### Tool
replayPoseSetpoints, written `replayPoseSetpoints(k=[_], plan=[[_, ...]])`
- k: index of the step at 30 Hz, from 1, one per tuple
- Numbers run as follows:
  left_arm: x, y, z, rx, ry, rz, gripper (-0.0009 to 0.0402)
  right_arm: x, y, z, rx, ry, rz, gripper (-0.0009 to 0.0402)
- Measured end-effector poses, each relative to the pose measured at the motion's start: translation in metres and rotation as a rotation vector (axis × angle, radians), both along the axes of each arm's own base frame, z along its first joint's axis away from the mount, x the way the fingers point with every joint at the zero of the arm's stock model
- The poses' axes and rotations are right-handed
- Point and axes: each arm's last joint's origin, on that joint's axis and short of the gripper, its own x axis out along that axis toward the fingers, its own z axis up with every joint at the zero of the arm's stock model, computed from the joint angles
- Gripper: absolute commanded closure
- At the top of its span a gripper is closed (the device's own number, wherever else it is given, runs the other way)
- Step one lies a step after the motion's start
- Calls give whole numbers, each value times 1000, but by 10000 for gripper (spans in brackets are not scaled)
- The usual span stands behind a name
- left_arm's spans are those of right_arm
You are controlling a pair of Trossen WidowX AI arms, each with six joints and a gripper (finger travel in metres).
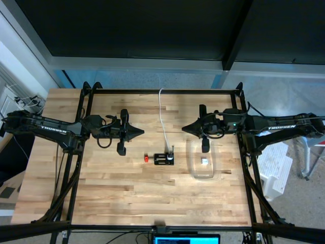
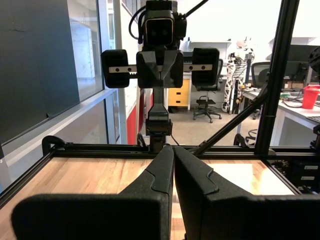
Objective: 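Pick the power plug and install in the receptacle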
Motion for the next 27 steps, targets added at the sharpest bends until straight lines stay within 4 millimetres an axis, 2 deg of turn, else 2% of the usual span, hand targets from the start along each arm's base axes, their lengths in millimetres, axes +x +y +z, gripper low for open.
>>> replayPoseSetpoints(k=[12, 27], plan=[[0, 0, 0, 0, 1, 0, 393, -22, -2, -17, 5, -118, -8, 393], [0, 0, 0, 0, 0, 0, 393, -24, -2, -30, 21, -111, -9, 393]])
